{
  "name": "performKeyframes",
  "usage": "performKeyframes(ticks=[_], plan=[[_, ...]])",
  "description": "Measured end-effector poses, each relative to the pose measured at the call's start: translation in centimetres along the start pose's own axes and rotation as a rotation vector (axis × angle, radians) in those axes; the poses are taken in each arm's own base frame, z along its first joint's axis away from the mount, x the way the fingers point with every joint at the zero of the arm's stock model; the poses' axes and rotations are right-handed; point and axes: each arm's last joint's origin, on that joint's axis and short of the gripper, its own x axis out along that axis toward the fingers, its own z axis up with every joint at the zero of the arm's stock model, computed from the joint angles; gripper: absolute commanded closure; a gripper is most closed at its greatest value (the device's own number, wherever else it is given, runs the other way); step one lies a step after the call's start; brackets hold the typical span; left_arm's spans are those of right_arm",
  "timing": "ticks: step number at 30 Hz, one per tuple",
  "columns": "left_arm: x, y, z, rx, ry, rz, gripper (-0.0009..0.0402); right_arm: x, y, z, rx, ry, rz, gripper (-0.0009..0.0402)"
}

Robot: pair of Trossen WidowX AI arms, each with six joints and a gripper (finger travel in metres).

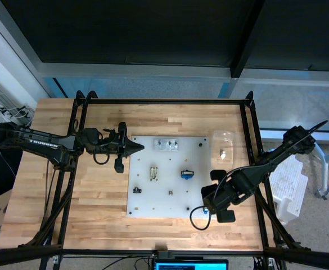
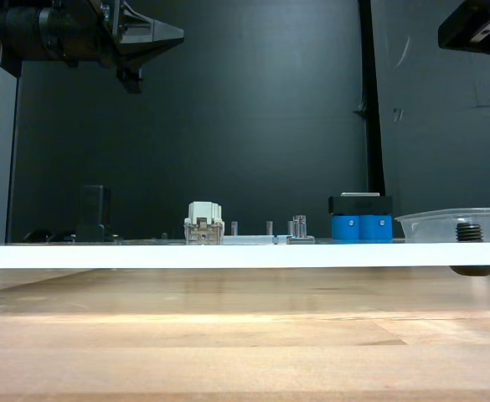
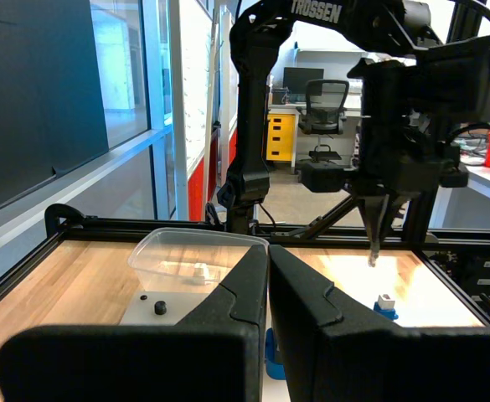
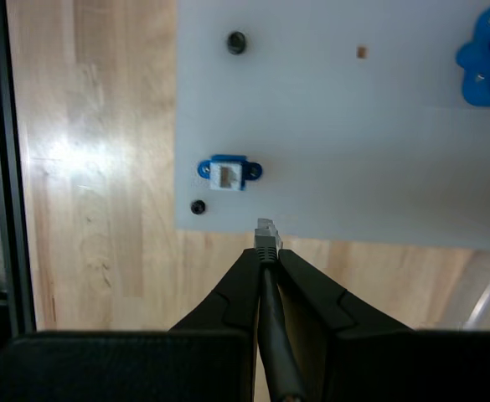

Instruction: Pick the RJ45 connector and install on taskboard

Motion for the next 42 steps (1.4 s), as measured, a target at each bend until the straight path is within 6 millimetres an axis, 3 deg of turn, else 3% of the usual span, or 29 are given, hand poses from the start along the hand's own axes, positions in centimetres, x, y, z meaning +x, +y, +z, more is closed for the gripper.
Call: performKeyframes(ticks=[23,42], plan=[[0.0,0.0,0.0,0.000,0.000,0.000,0.0393,3.0,1.8,2.0,0.019,0.032,-0.018,0.0393],[0.0,0.0,0.0,0.000,0.000,0.000,0.0393,3.6,2.0,2.1,0.028,0.040,-0.023,0.0393]])
